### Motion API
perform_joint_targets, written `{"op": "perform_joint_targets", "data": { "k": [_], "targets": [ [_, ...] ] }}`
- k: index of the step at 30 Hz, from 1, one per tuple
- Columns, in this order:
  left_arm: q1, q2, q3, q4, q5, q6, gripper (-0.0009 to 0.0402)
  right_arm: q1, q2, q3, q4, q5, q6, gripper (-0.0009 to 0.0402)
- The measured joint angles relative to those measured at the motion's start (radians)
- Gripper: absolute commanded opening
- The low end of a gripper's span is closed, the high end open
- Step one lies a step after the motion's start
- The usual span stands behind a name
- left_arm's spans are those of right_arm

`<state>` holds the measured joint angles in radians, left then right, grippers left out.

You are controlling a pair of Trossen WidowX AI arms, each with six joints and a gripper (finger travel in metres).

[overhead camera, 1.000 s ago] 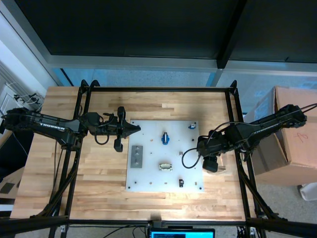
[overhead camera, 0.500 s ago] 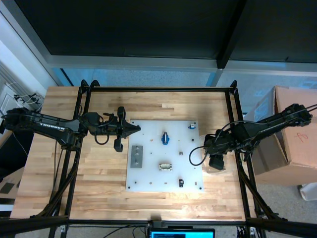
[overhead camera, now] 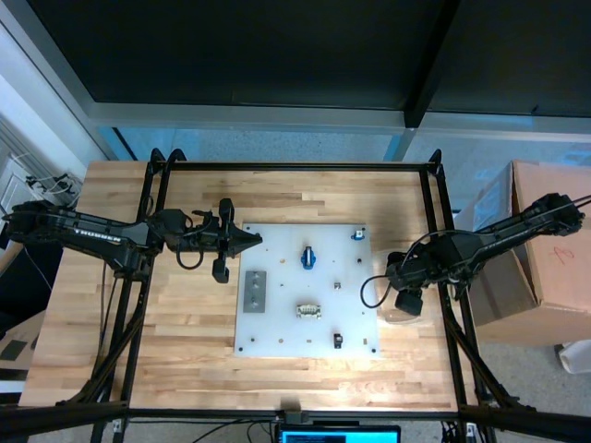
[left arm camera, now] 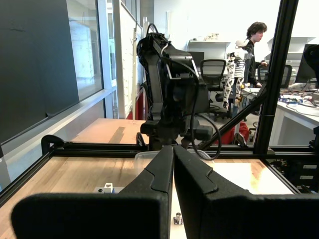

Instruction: Remove the HAN10E connector from the taskboard and place in the container

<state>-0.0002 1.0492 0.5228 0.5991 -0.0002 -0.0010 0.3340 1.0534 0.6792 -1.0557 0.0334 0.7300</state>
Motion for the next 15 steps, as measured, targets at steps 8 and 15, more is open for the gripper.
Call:
{"op": "perform_joint_targets", "data": {
  "k": [8, 15],
  "targets": [
    [0.000, 0.000, 0.000, 0.000, 0.000, 0.000, 0.0000, 0.001, 0.000, -0.058, 0.003, 0.000, 0.061, 0.0016],
    [0.000, 0.000, 0.000, 0.000, 0.000, 0.000, 0.0000, 0.001, 0.000, -0.070, 0.021, 0.000, 0.101, 0.0016]
  ]
}}
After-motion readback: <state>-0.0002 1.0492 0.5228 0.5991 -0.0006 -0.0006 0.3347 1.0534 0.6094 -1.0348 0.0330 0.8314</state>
